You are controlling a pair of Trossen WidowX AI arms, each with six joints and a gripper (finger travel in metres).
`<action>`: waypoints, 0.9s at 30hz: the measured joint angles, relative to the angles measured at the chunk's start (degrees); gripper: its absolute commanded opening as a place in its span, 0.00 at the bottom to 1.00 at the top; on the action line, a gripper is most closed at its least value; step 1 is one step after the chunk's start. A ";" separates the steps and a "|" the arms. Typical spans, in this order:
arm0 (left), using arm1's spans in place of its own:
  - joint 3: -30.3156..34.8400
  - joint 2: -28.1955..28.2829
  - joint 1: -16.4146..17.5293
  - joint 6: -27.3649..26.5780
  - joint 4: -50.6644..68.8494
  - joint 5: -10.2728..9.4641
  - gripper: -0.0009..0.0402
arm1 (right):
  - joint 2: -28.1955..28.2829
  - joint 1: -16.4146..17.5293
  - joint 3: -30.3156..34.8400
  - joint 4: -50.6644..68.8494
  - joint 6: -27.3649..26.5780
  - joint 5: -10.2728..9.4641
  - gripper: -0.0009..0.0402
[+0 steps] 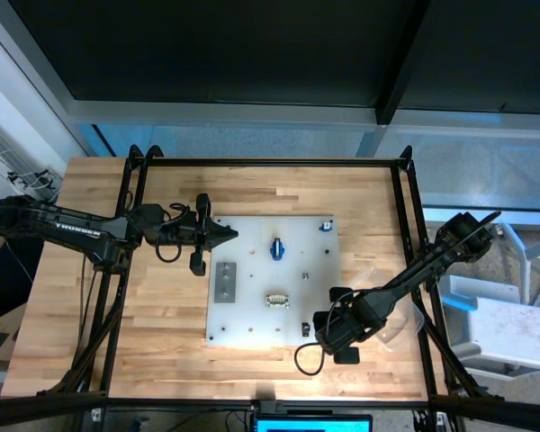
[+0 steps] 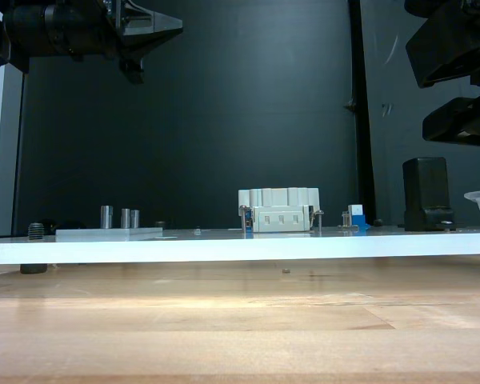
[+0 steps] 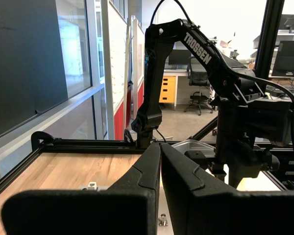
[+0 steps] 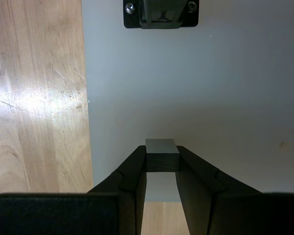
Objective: Pick the 16mm bar from the taskboard and place it in the container
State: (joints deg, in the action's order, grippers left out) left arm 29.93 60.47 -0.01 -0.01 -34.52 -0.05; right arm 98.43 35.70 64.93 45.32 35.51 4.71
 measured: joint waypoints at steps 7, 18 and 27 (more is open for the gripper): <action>0.00 0.02 0.00 -0.02 0.00 0.02 0.02 | -0.02 0.00 0.00 0.00 0.02 0.02 0.12; 0.02 0.00 0.00 0.00 -0.02 0.02 0.02 | -0.79 -0.04 2.56 2.86 -0.04 0.20 0.12; 0.00 0.00 0.00 -0.02 0.00 0.02 0.02 | -3.32 -0.11 3.91 4.92 -0.22 0.48 0.12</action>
State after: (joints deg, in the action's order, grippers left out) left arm 29.93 60.47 -0.01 -0.03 -34.52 -0.03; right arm 95.11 35.59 68.84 50.24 35.29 5.19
